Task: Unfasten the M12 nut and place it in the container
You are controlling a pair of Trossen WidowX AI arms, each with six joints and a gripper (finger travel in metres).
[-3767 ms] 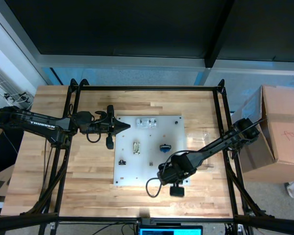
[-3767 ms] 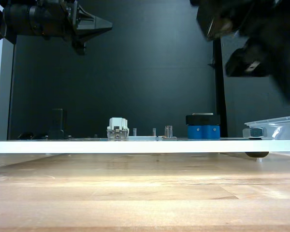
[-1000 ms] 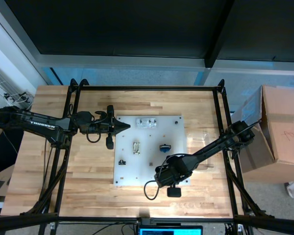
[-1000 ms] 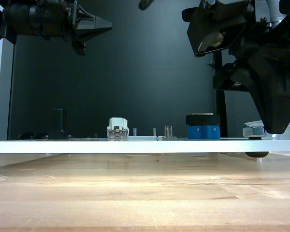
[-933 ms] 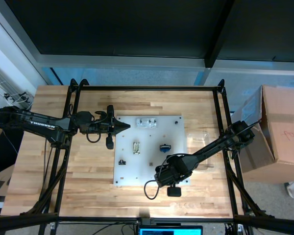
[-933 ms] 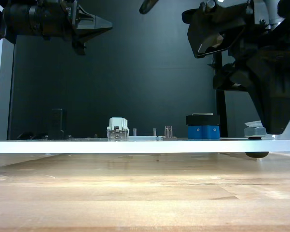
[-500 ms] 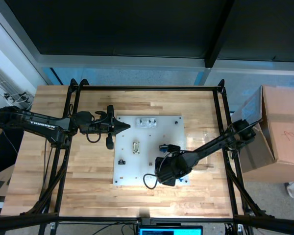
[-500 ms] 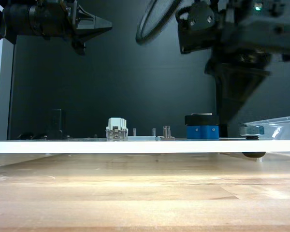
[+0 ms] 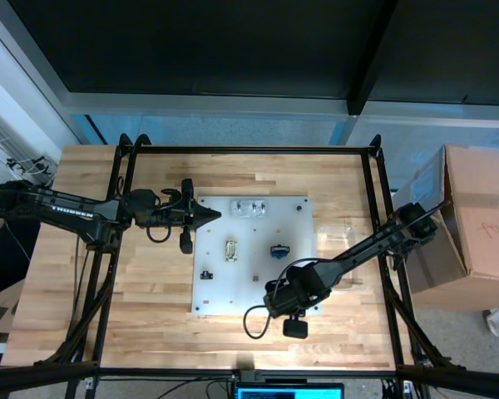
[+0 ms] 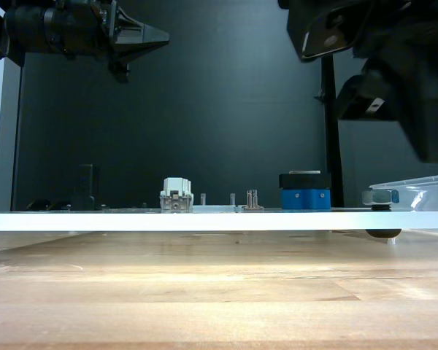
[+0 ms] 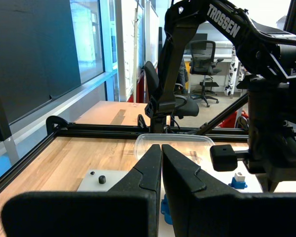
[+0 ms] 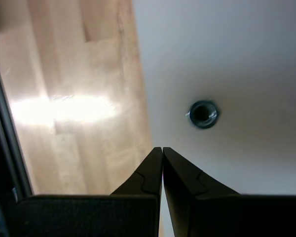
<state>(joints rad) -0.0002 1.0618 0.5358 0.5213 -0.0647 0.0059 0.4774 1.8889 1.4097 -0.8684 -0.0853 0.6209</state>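
The small silver nut (image 10: 380, 197) sits on its black stud near the board's near right edge, with a little black showing under it. In the right wrist view the nut (image 12: 203, 114) is a silver ring on the white board, off to one side of my right gripper (image 12: 162, 148). That gripper is shut on nothing. It hangs above the nut in the low view (image 10: 427, 149) and over the board's near right part in the high view (image 9: 299, 301). My left gripper (image 9: 216, 214) is shut, held high at the board's far left edge. The clear container (image 9: 343, 241) holds no nut.
On the white board (image 9: 224, 295) stand a blue block (image 10: 305, 192), a white connector (image 10: 177, 195) and a small silver post (image 10: 252, 198). The container (image 10: 423, 191) lies just right of the board. A cardboard box (image 9: 474, 224) stands beyond the table's right edge.
The right gripper has turned at the wrist, moved right from beside the blue block and risen. The nut has stayed on its stud. The left arm has not moved.
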